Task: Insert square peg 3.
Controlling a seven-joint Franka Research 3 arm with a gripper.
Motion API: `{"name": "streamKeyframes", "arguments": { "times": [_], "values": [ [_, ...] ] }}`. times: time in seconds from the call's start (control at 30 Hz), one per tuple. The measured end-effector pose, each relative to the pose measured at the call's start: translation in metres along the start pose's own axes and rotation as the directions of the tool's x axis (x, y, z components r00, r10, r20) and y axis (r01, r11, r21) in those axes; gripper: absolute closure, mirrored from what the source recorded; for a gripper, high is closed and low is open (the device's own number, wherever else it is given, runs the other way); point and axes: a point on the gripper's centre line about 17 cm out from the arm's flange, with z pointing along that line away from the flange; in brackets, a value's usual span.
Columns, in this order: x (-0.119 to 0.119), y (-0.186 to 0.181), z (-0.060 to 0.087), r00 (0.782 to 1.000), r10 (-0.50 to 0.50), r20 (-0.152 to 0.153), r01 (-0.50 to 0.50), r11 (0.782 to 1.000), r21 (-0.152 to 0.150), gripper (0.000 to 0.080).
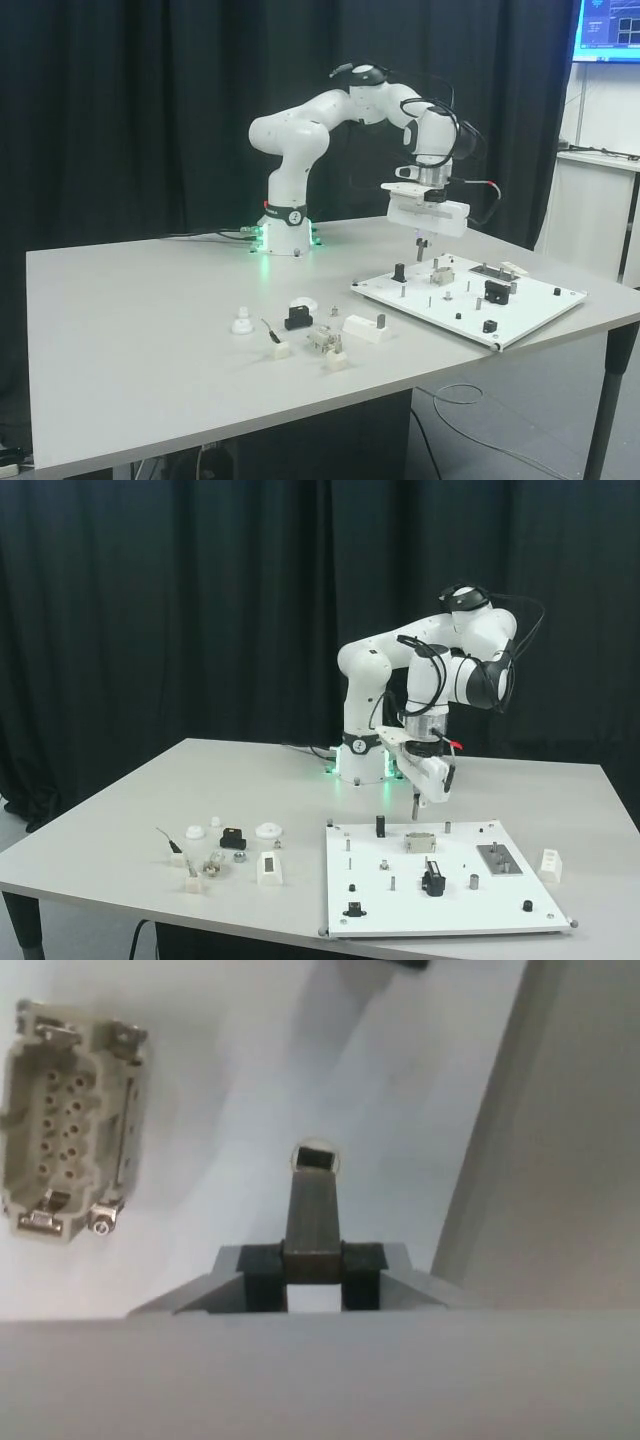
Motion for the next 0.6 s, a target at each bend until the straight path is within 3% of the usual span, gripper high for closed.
{"name": "streamKeyframes", "arguments": {
  "times": [0.27,0.6],
  "values": [
    [-0.006,0.001,0.010,0.991,0.135,0.005,-0.135,0.991,-0.002,0.0691],
    [-0.008,0.004,0.029,0.976,0.218,0.010,-0.218,0.976,0.008,0.0691]
  ]
}}
